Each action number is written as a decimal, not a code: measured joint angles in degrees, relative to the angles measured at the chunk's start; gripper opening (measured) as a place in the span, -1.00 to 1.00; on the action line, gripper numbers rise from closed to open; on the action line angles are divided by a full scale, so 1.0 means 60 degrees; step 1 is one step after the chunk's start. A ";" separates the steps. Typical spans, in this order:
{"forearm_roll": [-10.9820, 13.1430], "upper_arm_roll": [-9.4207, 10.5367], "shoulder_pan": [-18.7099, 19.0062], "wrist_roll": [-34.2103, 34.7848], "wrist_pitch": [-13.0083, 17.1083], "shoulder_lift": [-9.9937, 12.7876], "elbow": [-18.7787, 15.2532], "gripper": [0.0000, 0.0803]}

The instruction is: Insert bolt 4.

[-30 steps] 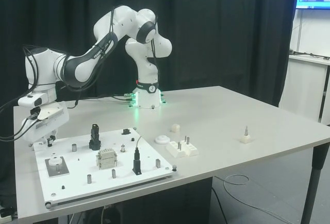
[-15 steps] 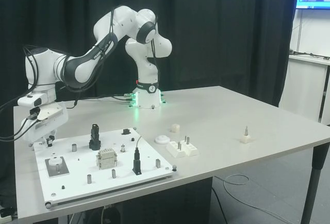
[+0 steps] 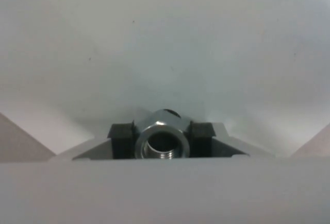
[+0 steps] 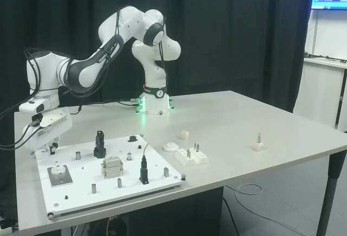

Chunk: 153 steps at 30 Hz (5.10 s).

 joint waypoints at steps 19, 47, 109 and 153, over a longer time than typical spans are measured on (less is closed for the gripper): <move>0.0020 -0.0001 0.0001 0.0389 0.0047 0.0001 -0.0015 -0.44; 0.0256 -0.0020 -0.0011 0.5379 0.0038 -0.0014 -0.0062 -0.44; 0.0788 -0.0176 0.0194 2.1115 0.0563 -0.0176 -0.0563 -0.44; 0.0541 -0.0375 0.0519 2.2102 0.0858 -0.0173 -0.0751 -0.44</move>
